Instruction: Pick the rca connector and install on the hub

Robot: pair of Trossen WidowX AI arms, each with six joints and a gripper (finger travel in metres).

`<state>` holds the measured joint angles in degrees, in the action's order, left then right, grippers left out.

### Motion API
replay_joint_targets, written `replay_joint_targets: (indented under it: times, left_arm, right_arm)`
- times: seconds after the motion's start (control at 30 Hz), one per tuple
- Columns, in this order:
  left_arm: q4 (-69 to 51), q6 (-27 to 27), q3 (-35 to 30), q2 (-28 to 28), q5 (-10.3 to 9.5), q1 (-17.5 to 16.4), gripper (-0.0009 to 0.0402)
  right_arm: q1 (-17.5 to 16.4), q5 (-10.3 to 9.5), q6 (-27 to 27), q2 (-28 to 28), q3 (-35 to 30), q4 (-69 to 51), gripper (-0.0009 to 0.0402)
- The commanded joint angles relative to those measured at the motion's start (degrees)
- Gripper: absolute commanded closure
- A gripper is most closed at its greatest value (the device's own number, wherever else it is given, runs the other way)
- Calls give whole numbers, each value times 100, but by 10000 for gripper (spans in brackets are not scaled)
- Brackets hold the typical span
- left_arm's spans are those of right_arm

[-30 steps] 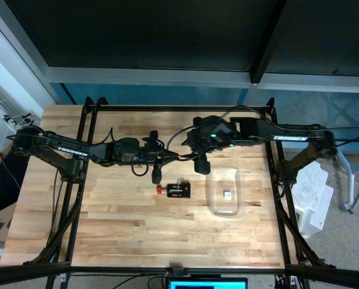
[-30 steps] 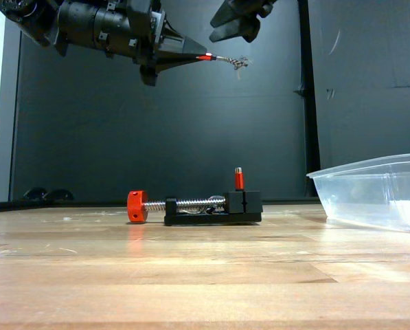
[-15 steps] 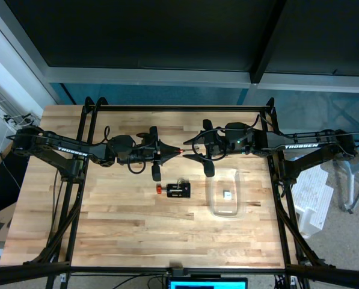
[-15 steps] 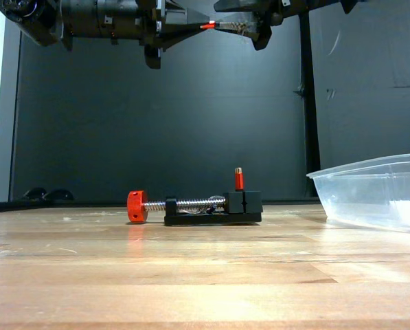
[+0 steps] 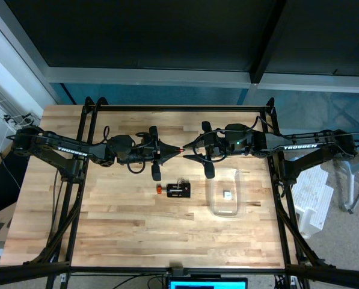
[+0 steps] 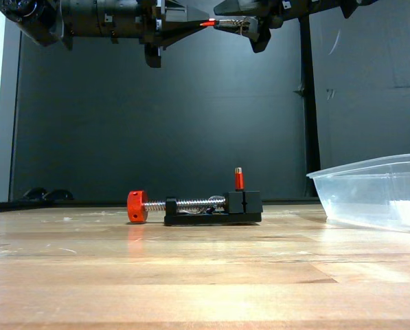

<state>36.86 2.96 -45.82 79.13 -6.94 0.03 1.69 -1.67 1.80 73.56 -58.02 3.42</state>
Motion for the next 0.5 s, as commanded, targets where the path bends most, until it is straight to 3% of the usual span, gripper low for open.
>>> replay_joint_targets:
  times: [0.03, 0.5]
  left_arm:
    - [-4, -2, 0, 2, 2, 0, 391]
    - [-9, -2, 0, 2, 4, 0, 390]
  right_arm:
    - [4, 4, 17, 7, 4, 2, 278]
    - [11, 4, 37, 7, 15, 9, 384]
